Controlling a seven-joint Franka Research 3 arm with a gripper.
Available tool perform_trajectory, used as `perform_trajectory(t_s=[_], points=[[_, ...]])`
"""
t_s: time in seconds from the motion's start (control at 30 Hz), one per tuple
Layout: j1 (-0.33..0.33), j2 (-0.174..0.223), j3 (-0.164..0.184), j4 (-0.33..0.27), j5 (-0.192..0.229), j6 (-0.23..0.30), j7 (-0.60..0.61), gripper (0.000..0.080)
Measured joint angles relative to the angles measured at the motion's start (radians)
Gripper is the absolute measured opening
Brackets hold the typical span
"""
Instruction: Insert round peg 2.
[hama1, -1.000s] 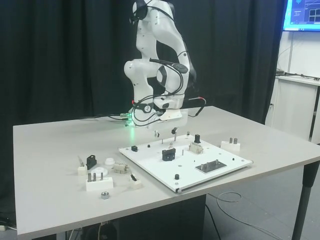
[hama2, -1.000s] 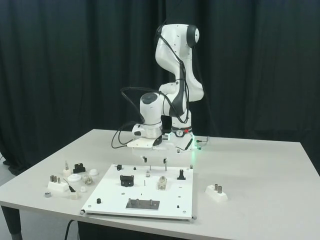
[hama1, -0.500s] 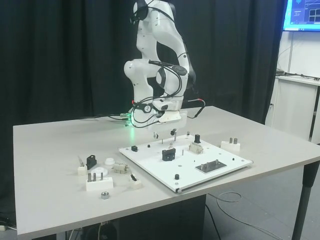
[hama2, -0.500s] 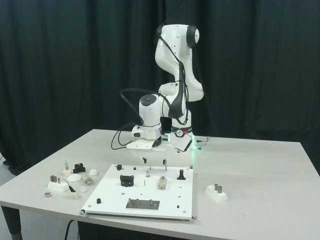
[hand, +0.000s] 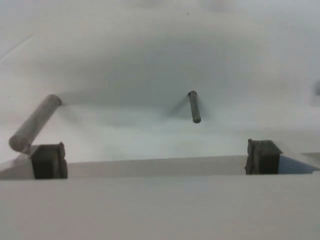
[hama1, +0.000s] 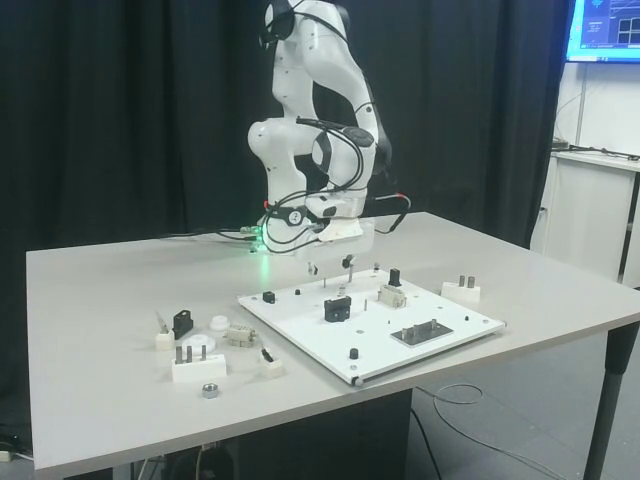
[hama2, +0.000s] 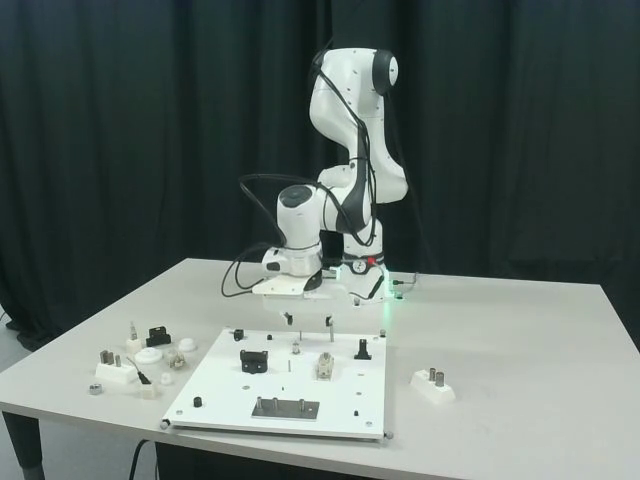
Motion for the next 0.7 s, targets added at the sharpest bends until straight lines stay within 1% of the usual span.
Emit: perform_trajectory(t_s=[0.3,0.7], points=[[0.000,-0.027,-0.007,0.002,0.000,-0.019,-0.017,0.0800],[0.000,-0.057,-0.012,0.008,0.000,-0.024,-0.018,0.0800]])
